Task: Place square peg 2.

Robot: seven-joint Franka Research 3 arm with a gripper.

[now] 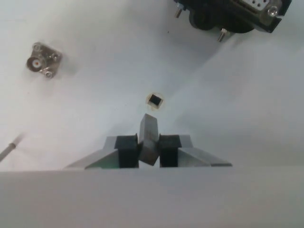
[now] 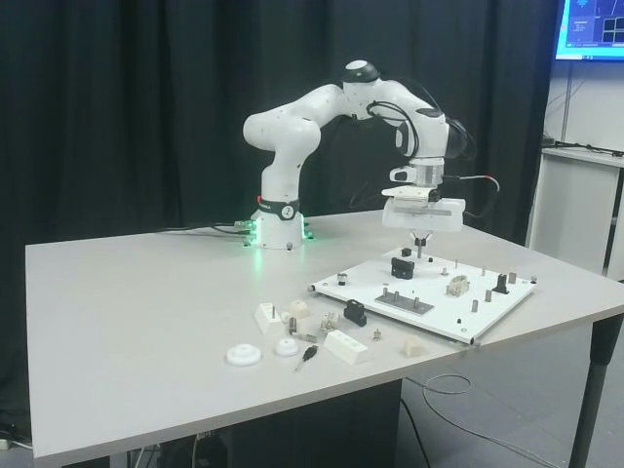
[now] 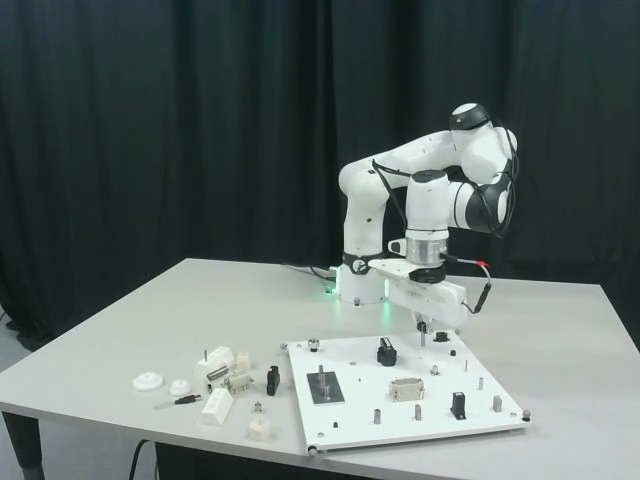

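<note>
Below our gripper (image 1: 148, 151) the white board (image 1: 95, 109) lies bare around the square hole (image 1: 155, 99). We see a black connector (image 1: 228, 14) at the wrist frame's upper right and a small metal socket (image 1: 42, 59) at upper left, both well apart.

White arm (image 2: 322, 112), white board (image 3: 400, 398), grey table (image 2: 127, 292), black curtain (image 3: 200, 130), grey peg (image 1: 148, 137)
</note>
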